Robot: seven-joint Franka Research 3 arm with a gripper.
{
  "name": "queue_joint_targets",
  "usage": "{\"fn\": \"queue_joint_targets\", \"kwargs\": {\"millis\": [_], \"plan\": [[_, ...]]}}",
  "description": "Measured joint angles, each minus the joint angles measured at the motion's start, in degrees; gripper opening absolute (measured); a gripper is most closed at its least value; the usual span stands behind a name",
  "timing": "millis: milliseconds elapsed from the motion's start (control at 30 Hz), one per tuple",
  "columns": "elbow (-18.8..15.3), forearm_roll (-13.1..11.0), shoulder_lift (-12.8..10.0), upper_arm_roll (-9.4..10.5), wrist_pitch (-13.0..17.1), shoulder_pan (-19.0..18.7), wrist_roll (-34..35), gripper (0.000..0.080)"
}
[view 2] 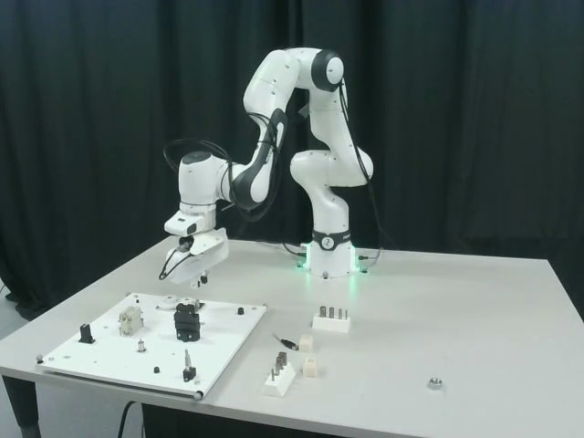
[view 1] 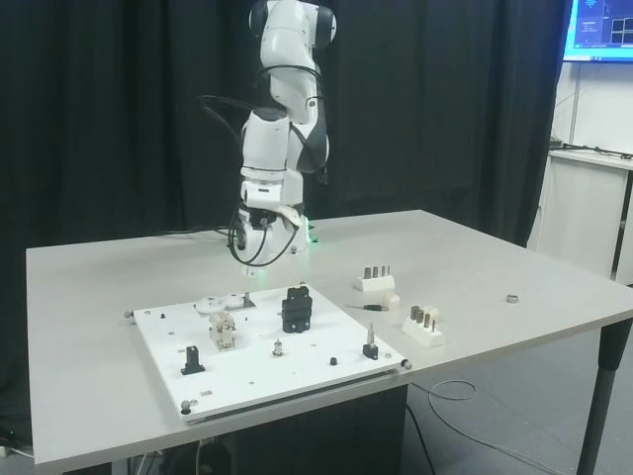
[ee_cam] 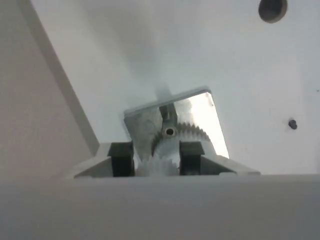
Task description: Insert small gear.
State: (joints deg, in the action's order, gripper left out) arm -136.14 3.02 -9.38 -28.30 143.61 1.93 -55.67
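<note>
**A:** so what are we seeing at the jaws? In the wrist view the gripper [ee_cam: 157, 159] has its two black fingers [ee_cam: 122, 159] clenched on the small gear [ee_cam: 157, 165], white teeth poking out between the pads

**B:** yep, that's how we read it too, gear pinched between them and held up in the air, not on anything. Right past the fingertips there's a shiny metal plate [ee_cam: 200, 116] with a bigger gear [ee_cam: 192, 133] sitting on it, and a peg [ee_cam: 170, 132] with a hole in its end near the middle

**A:** and that plate sits on the white board [view 1: 297, 371], near the board's far edge, right?

**B:** looks like it. From the first room view the gripper [view 1: 259, 245] hangs above that far edge, clear of the board. Further out on the board we've got a black block [view 1: 297, 309] around the middle, a small white fixture [view 1: 222, 330] beside it, and a black post [view 1: 191, 360] toward the near left corner

**A:** off the board, we see two white holders with pins [view 1: 377, 282] on the grey tabletop [view 1: 495, 257] to the right, plus a small ring [view 1: 512, 297] near the tabletop's right edge

**B:** and the arm base [view 2: 330, 257] sits at the tabletop's far side with a green glow at its foot
</note>
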Motion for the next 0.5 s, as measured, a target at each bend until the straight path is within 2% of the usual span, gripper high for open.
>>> {"fn": "queue_joint_targets", "kwargs": {"millis": [200,500], "plan": [[0.11,-3.86,-0.52,-0.57,0.05,0.0,-5.27,0.0191],[0.55,-8.64,-1.08,-0.96,0.05,0.0,-8.37,0.0191]]}}
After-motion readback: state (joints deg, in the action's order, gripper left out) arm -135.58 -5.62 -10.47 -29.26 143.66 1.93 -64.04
